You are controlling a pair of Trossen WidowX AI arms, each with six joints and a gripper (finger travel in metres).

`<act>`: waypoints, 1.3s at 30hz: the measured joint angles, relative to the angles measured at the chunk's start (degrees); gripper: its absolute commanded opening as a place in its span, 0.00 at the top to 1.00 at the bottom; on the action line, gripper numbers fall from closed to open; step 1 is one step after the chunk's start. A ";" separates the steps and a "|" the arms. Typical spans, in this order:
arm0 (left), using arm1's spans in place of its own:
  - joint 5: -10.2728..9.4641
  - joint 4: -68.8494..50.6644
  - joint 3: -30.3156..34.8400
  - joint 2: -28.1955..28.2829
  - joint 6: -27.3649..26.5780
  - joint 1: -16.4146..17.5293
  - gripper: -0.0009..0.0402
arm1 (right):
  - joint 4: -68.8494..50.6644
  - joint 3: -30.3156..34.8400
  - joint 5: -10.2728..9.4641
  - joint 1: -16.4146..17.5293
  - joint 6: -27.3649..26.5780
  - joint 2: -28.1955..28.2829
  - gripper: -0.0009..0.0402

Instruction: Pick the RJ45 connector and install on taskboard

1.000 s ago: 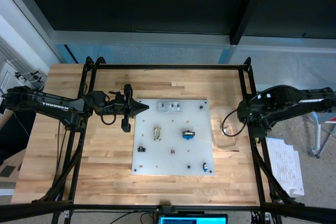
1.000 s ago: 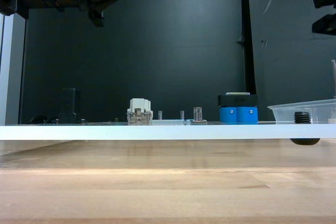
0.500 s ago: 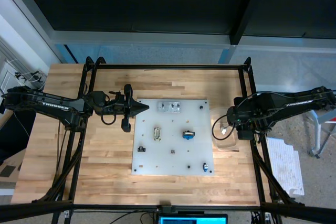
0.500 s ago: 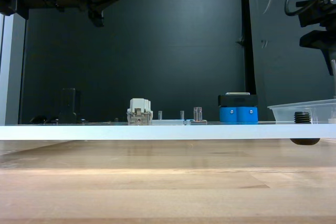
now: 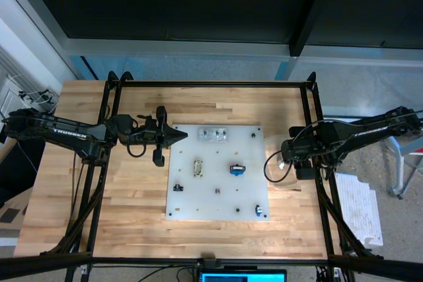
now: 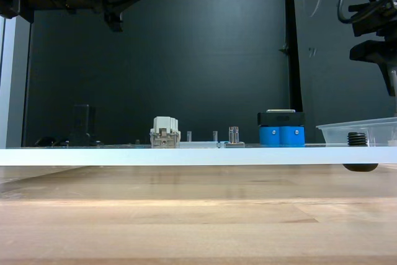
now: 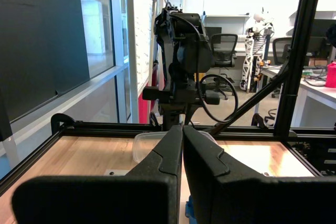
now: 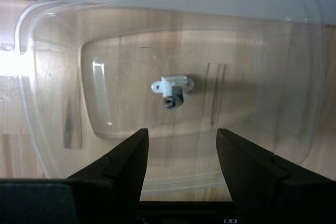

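Tray: clear plastic tray [image 8: 273,51] just right of the taskboard [image 5: 198,196]; the RJ45 connector [image 8: 173,86] lies on its floor.
Right gripper [image 8: 181,134]: above the tray, fingers wide apart, empty.
Left gripper [image 7: 182,129]: raised over the taskboard's left edge, fingers together, empty.

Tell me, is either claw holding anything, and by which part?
Nothing is held. The right gripper hangs open above the RJ45 connector lying in the clear tray; the left gripper, shut and empty, hovers by the taskboard.

White "TROSSEN" lettering, on left arm [image 5: 64,133]
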 measured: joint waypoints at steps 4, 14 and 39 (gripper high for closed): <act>0.02 0.00 0.00 0.00 0.00 0.00 0.98 | 3.30 -0.90 0.00 0.26 0.90 0.98 0.54; 0.00 0.02 -0.02 0.00 0.00 0.00 0.98 | 6.43 -2.89 1.68 0.28 3.19 2.80 0.54; 0.00 0.00 0.00 0.00 0.00 0.00 0.98 | 8.57 -3.56 1.44 0.37 4.61 6.34 0.77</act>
